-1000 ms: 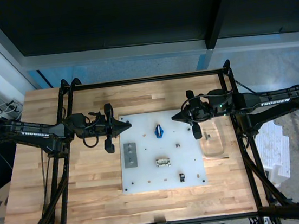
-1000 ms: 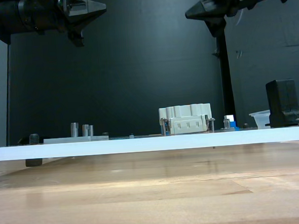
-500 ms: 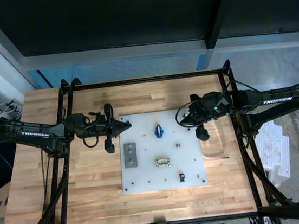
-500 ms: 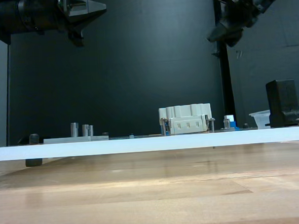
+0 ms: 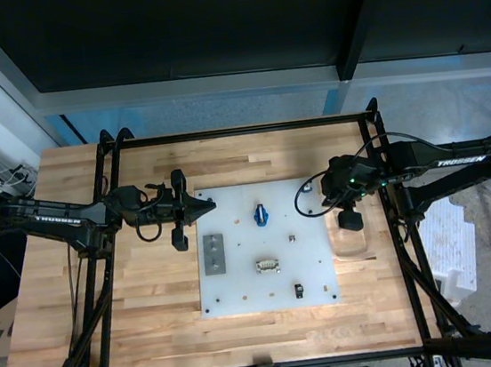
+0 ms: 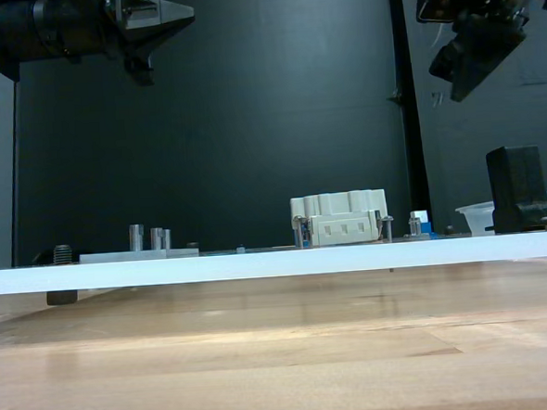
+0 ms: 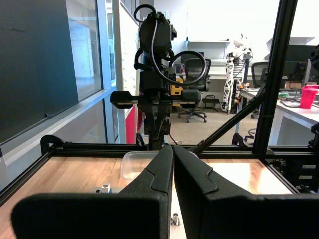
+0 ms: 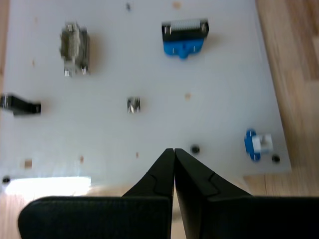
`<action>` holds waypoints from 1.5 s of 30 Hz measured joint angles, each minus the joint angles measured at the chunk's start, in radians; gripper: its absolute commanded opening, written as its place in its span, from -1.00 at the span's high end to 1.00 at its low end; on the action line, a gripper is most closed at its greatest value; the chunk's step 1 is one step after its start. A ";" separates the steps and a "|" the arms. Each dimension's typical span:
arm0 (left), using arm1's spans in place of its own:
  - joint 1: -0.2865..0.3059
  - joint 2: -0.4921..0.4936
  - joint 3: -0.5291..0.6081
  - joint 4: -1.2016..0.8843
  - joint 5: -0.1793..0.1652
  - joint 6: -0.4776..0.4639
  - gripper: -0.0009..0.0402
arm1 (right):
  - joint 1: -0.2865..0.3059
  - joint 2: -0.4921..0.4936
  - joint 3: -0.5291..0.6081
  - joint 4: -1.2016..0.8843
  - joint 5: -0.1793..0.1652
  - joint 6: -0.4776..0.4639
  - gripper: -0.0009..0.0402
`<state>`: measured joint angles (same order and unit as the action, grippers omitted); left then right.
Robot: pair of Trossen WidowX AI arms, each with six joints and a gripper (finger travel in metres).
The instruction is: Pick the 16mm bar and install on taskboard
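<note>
The taskboard lies flat at mid-table, a white panel carrying a grey two-hole block, a blue piece and a silver connector. High over the board's left edge hangs my left gripper, shut and pointing right. My right gripper is shut with nothing in it. It tilts downward, high over the board's right edge and the clear tray. In the right wrist view the right gripper looks down on the taskboard. The 16mm bar is hidden.
A small black part stands near the board's front right, tall in the low view. A tiny metal post and a blue-white piece sit on the board. Black frame rails border the table.
The right gripper has swung from pointing left over the board to tilting downward, shifting right to above the tray's edge. The left arm has not moved.
</note>
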<state>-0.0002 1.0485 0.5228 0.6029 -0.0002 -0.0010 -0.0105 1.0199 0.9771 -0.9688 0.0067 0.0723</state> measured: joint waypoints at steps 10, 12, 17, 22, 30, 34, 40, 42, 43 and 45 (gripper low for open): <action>0.000 0.000 0.000 0.000 0.000 0.000 0.96 | 0.003 0.096 0.109 -0.273 0.000 -0.019 0.96; 0.000 0.000 0.000 0.000 0.000 0.000 0.96 | 0.003 0.113 0.120 -0.303 0.000 -0.029 0.96; 0.000 0.000 0.000 0.000 0.000 0.000 0.96 | 0.003 0.154 0.129 -0.353 0.000 -0.037 0.96; 0.000 0.000 0.000 0.000 0.000 0.000 0.96 | 0.004 0.199 0.129 -0.381 0.010 -0.042 0.96; 0.000 0.000 0.000 0.000 0.000 0.000 0.96 | 0.006 0.234 0.118 -0.389 0.036 -0.064 0.96; 0.000 0.000 0.000 0.000 0.000 0.000 0.96 | 0.008 0.234 0.096 -0.390 0.038 -0.064 0.94; 0.000 0.000 0.000 0.000 0.000 0.000 0.96 | 0.024 0.234 0.078 -0.387 0.055 -0.064 0.70; 0.000 0.000 0.000 0.000 0.000 0.000 0.96 | 0.029 0.234 0.078 -0.384 0.055 -0.064 0.58; 0.000 0.000 0.000 0.000 0.000 0.000 0.96 | 0.031 0.234 0.078 -0.381 0.055 -0.063 0.52; 0.000 0.000 0.000 0.000 0.000 0.000 0.96 | 0.038 0.234 0.077 -0.375 0.055 -0.059 0.41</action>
<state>-0.0002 1.0485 0.5228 0.6029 -0.0006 -0.0013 0.0273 1.2537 1.0542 -1.3434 0.0620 0.0132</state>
